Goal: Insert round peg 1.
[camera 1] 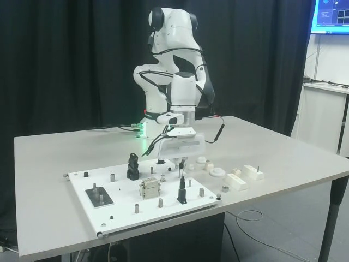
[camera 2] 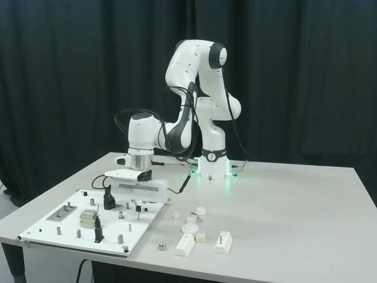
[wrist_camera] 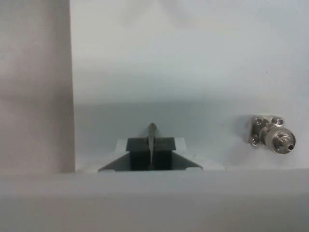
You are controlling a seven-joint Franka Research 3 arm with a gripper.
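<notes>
A thin metal peg [wrist_camera: 152, 140] stands upright, pinched between the two black fingers [wrist_camera: 140, 154] of the gripper [wrist_camera: 151, 155]. The fingers are pressed in against the peg's sides, with almost no gap beyond the peg itself. In the wrist view the peg's tip pokes out past the fingertips, over the white board [wrist_camera: 193, 63].

In the first room view the peg [camera 1: 180, 169] hangs straight down from the gripper [camera 1: 180, 162], its tip just above the white board [camera 1: 125, 210]; whether it touches the board cannot be told. The gripper [camera 2: 138, 206] hovers over the board's [camera 2: 41, 227] edge nearest the arm's base.

On the board near the peg sit a metal connector with a square flange [wrist_camera: 271, 134], a black clip [camera 1: 131, 166], a black upright post [camera 1: 182, 192], a metal block [camera 1: 150, 187] and a grey plate with pins [camera 1: 98, 196].

Beside the board, on the grey table [camera 1: 49, 158], lie small white blocks [camera 1: 253, 172] and white round pieces [camera 1: 217, 173]. The white arm [camera 2: 194, 88] bends down from its base, where a green light [camera 2: 197, 173] glows.
</notes>
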